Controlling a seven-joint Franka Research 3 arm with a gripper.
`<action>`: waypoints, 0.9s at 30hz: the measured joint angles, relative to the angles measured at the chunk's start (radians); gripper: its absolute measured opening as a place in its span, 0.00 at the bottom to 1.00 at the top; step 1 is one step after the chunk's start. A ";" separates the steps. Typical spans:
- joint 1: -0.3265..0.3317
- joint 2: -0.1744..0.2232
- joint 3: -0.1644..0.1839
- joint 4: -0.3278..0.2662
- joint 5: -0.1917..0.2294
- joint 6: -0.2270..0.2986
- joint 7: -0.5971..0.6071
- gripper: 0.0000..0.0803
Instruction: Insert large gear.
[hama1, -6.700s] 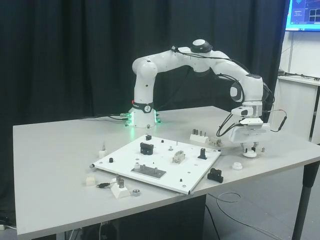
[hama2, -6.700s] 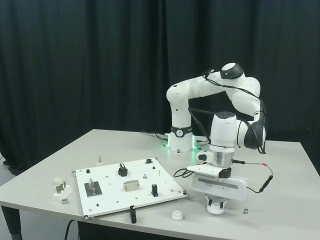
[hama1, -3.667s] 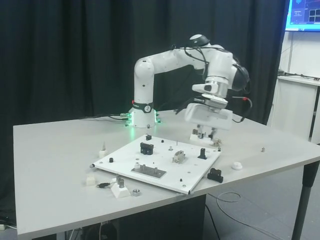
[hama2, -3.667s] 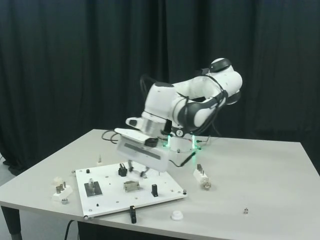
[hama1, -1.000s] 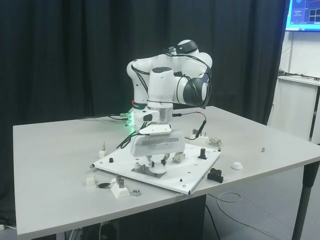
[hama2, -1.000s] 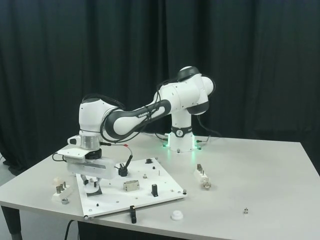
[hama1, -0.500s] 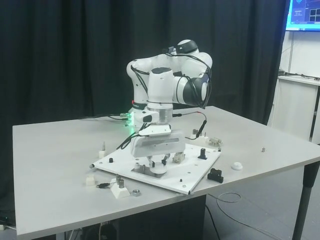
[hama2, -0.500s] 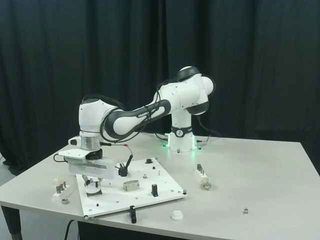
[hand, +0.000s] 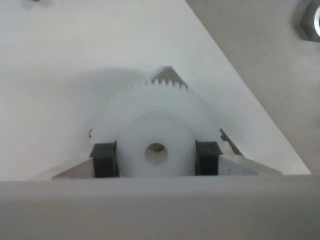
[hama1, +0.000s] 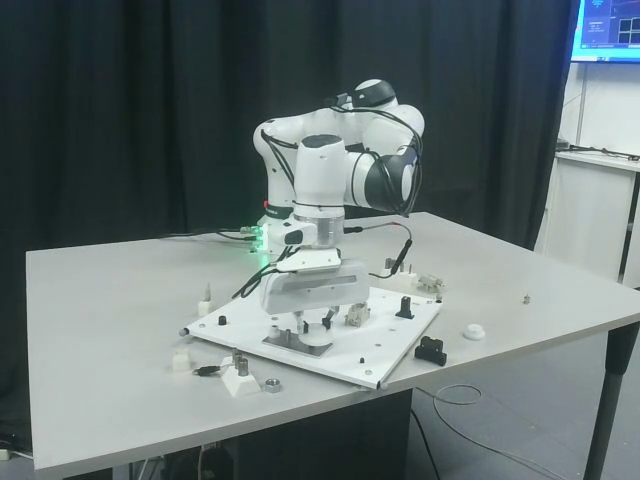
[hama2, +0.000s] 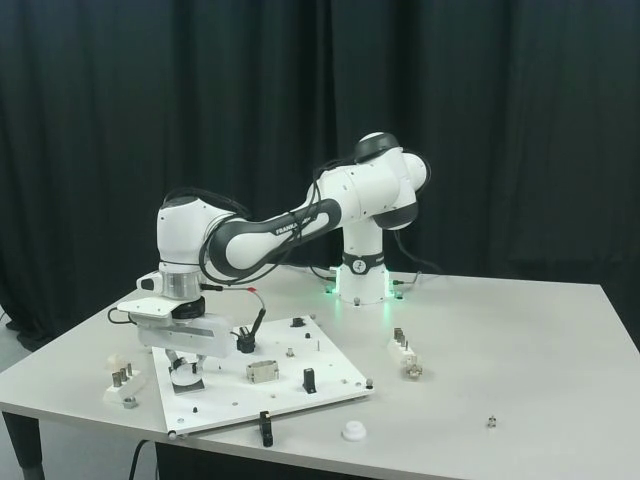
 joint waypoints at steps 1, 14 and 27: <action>0.000 0.000 0.000 0.000 0.000 -0.001 0.000 0.41; 0.000 0.000 -0.003 -0.006 -0.007 -0.010 0.000 0.41; 0.000 0.000 -0.005 -0.008 -0.007 -0.017 0.000 0.41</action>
